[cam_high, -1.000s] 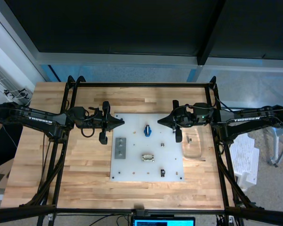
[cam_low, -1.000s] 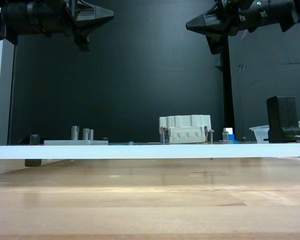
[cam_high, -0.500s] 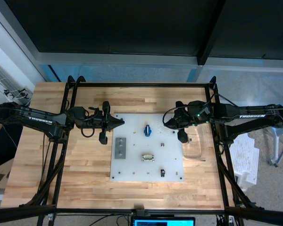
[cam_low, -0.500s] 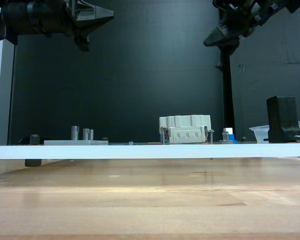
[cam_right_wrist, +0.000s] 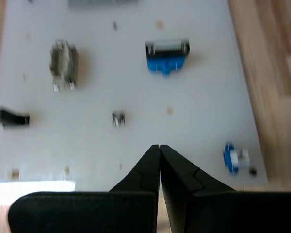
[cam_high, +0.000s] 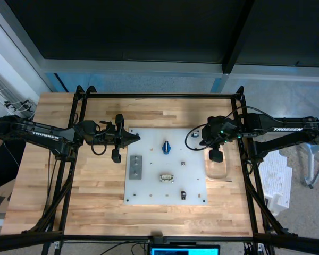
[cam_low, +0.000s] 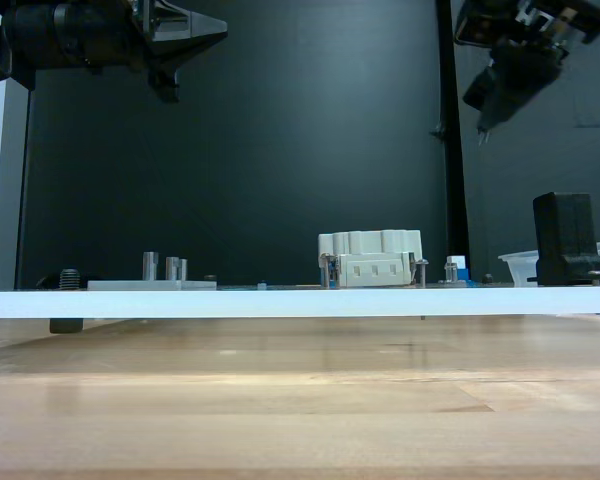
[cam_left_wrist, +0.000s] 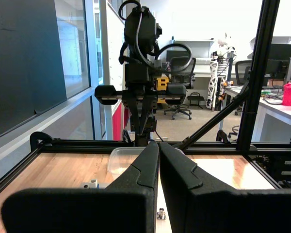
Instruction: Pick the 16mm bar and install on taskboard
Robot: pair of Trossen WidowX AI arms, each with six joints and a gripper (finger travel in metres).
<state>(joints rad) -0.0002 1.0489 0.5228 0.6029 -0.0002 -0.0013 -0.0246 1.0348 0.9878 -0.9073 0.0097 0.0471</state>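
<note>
The taskboard (cam_high: 149,192) is the white square plate mid-table, also seen as a white edge (cam_low: 280,303) and from above (cam_right_wrist: 199,121). It carries a grey block (cam_high: 135,167), a blue knob (cam_high: 166,147), a metal connector (cam_high: 166,178) and a small black part (cam_high: 184,195). The 16mm bar is hidden from me. My right gripper (cam_high: 200,142) hangs high over the board's right edge, tipped down, shut and empty (cam_low: 480,130) (cam_right_wrist: 159,146). My left gripper (cam_high: 137,137) hovers level near the board's back left corner, shut and empty (cam_left_wrist: 158,144).
A clear curved tray (cam_high: 218,172) lies right of the board, partly covered by my right arm. A small metal stub (cam_right_wrist: 118,118) and a blue-white piece (cam_right_wrist: 231,158) sit on the board. Black frame rails (cam_high: 159,96) ring the table.
My right gripper has swung from pointing level leftward to pointing down, and has shifted right toward the board's right edge. The left arm has stayed still.
</note>
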